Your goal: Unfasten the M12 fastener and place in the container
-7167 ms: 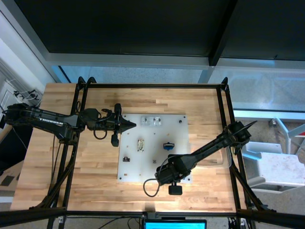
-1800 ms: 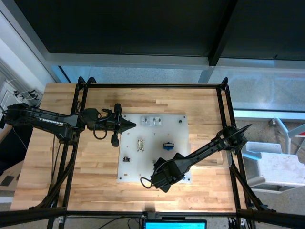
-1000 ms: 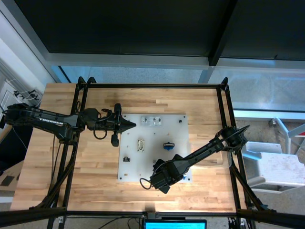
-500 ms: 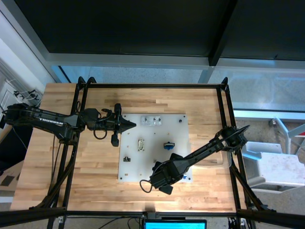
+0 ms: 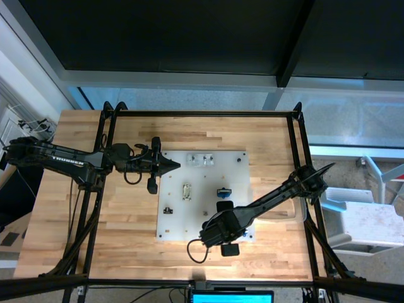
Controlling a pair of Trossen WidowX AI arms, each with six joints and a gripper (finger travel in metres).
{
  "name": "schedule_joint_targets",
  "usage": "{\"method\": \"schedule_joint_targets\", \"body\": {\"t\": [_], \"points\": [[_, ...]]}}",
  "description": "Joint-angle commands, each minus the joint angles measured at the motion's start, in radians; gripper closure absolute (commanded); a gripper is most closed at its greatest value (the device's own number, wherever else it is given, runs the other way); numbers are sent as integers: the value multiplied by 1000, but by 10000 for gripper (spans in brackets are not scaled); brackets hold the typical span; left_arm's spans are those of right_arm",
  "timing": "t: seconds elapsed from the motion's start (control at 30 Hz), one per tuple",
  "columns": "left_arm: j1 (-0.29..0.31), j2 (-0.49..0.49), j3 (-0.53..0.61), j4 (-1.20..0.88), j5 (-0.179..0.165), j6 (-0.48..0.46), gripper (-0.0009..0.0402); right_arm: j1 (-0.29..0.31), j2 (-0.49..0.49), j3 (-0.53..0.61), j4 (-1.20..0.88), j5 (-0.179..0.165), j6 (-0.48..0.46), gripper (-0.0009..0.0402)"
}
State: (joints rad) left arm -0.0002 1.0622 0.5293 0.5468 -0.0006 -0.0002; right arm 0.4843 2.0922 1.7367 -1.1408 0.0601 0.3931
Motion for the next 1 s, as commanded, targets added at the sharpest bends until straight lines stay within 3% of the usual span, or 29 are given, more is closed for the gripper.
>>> {"method": "schedule_joint_targets", "body": {"t": [0.03, 0.27, 0.47, 1.0], "points": [[0, 0, 0, 0, 0, 0, 393, 1, -28, 1, -4, -2, -1, 386], [0, 0, 0, 0, 0, 0, 393, 2, -105, -23, -4, -1, 2, 386], [0, 0, 0, 0, 0, 0, 393, 2, -188, -109, 1, -1, 15, 386], [0, 0, 0, 0, 0, 0, 393, 2, -505, -509, 60, 0, 147, 386]]}}
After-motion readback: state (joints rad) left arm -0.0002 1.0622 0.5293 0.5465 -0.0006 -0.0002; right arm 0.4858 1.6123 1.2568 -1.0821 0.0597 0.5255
